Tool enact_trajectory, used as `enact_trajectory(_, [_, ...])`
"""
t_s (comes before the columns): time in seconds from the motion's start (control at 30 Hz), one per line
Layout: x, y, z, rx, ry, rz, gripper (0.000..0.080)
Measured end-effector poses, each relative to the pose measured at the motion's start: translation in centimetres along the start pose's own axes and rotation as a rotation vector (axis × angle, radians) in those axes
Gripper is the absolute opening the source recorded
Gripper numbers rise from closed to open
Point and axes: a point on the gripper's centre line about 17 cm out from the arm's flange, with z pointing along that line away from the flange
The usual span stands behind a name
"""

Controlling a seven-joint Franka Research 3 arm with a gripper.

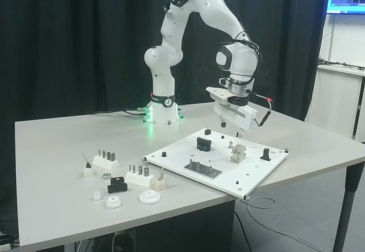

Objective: Pick Ethernet.

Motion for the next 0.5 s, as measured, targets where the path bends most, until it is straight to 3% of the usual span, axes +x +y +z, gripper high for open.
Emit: enact_trajectory(0.5, [5.3,-0.8,-1.9,0.01,0.109,-0.113,0.08])
